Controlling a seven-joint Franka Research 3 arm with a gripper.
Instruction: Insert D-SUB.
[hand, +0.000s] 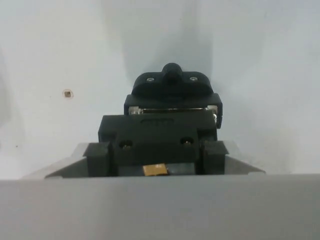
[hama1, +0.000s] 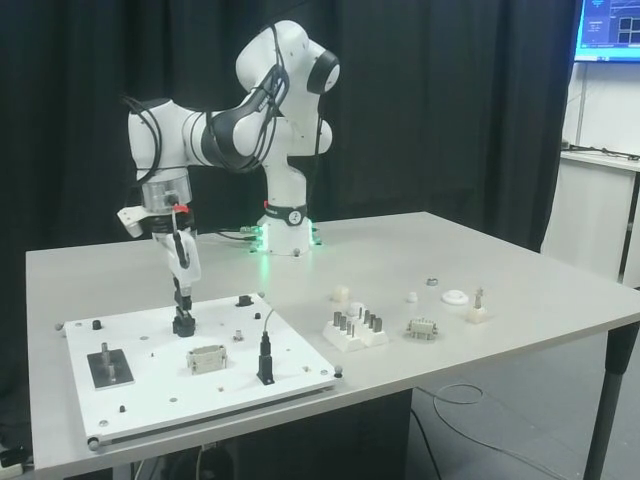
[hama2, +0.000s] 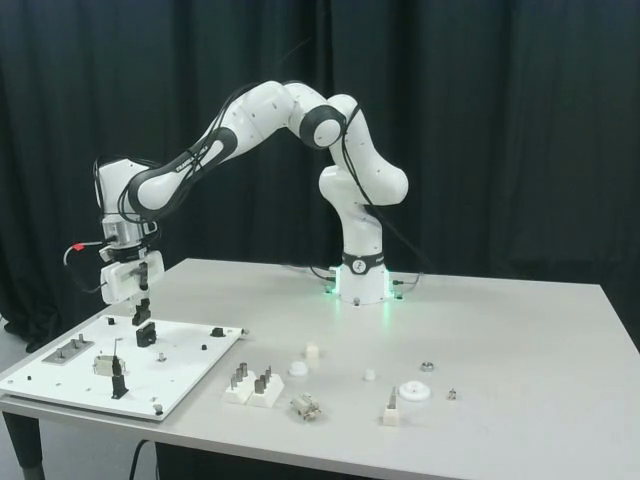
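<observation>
In the wrist view a black D-SUB plug (hand: 155, 131) with two screw heads sits between my black fingers (hand: 97, 157), and my gripper (hand: 156, 157) is shut on it. Just past it lies a black socket housing (hand: 171, 85) with a metal shell rim, fixed on the white board (hand: 60, 60). The plug overlaps the housing; whether it is seated is hidden. From the first room view my gripper (hama1: 182, 292) points straight down at the plug (hama1: 183, 322) near the board's back. The second room view shows the gripper (hama2: 143, 308) over the same spot (hama2: 146, 334).
The white board (hama1: 150, 400) also carries a grey connector housing (hama1: 204, 358), an upright black plug with a cable (hama1: 266, 366) and a metal post on a block (hama1: 108, 368). To its right on the grey table stand white pin holders (hama1: 355, 330), a small connector (hama1: 421, 328) and small white parts (hama1: 455, 297).
</observation>
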